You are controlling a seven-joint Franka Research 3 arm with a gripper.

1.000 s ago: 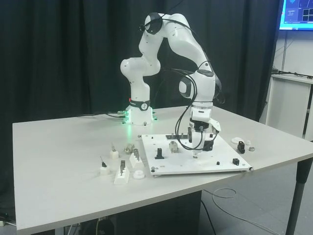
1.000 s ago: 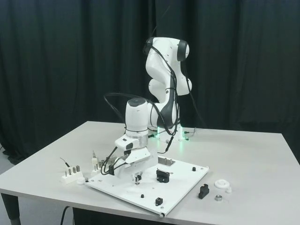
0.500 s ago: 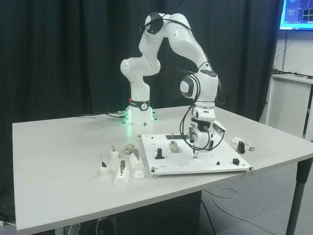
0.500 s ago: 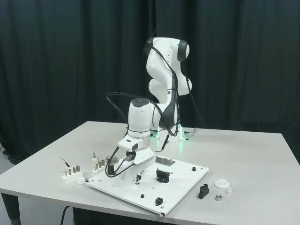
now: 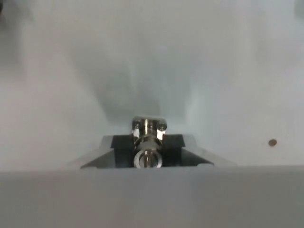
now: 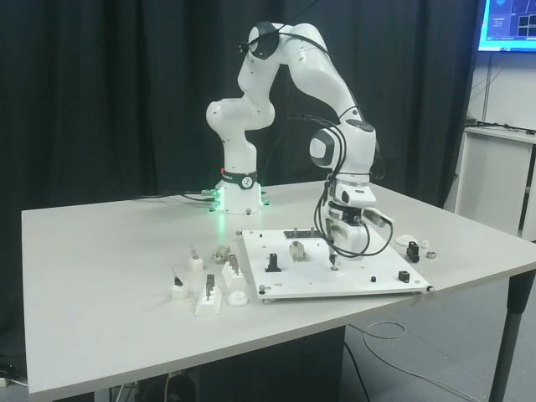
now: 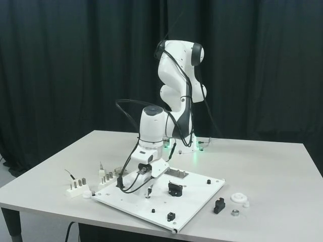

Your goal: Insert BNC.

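In the wrist view a metal BNC connector point(image 5: 148, 137) stands between the two black fingers point(image 5: 121, 151) of my gripper point(image 5: 148, 153), which is shut on it, over the white board point(image 5: 152, 66). In the first room view the gripper point(image 6: 335, 256) points down at the middle of the white board point(image 6: 368, 285), with its tip just above the surface. The second room view shows the same gripper point(image 7: 150, 189) low over the board point(image 7: 197, 199), beside a black bracket point(image 7: 175, 189). The connector's lower end is hidden.
A black bracket point(image 6: 272, 262) and a metal fixture point(image 6: 296, 249) stand on the board. White holders with small parts point(image 6: 208, 293) sit on the table beside the board on one side. A white gear point(image 6: 408, 239) and a black block point(image 6: 414, 250) lie on the other side.
The wrist has turned about its vertical axis, so the hand now faces another way. The gripper has stayed low over the middle of the board.
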